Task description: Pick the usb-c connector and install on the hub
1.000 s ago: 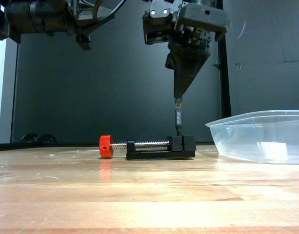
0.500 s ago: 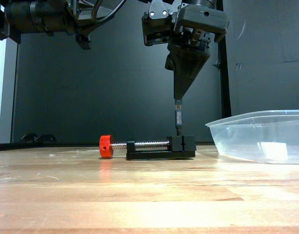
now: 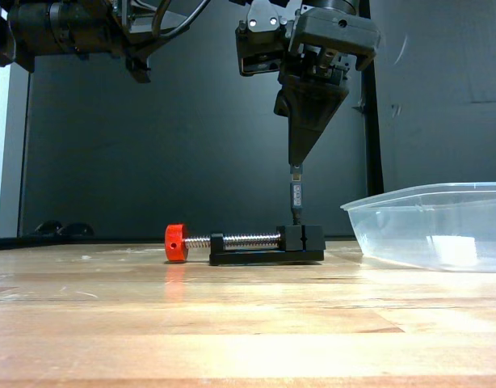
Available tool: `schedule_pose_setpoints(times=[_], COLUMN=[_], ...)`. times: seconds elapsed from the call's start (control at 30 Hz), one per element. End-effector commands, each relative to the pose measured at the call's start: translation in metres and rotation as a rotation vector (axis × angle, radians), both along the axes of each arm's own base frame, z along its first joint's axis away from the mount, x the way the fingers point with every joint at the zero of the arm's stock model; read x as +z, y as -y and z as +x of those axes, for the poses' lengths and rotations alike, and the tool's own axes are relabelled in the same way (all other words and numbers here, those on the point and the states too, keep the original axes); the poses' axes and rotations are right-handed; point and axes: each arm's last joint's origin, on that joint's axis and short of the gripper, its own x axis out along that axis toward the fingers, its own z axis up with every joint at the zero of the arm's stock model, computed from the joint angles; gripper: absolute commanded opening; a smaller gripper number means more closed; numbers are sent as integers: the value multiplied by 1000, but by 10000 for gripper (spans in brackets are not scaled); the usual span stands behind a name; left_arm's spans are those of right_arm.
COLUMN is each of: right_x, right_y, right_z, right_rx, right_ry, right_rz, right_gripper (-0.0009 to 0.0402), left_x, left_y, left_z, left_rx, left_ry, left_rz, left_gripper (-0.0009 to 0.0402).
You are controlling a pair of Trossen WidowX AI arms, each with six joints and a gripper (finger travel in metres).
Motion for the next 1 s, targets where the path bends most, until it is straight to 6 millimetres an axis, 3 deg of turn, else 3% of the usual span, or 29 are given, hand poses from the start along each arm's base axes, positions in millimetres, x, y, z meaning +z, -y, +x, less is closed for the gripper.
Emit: schedule_pose_setpoints(times=[0.03, 1.0], right_x=[0, -3], right_y=[0, 3], right_z=[0, 0], right_rx=[1, 6], right_ry=[0, 1], right_rz=[-1, -5], right_gripper=[0, 0], left_x=[0, 0], left_y=[0, 0], left_z=[0, 0], left_rx=[0, 0], left_ry=[0, 0], left_rz=[0, 0], left_gripper=[0, 0])
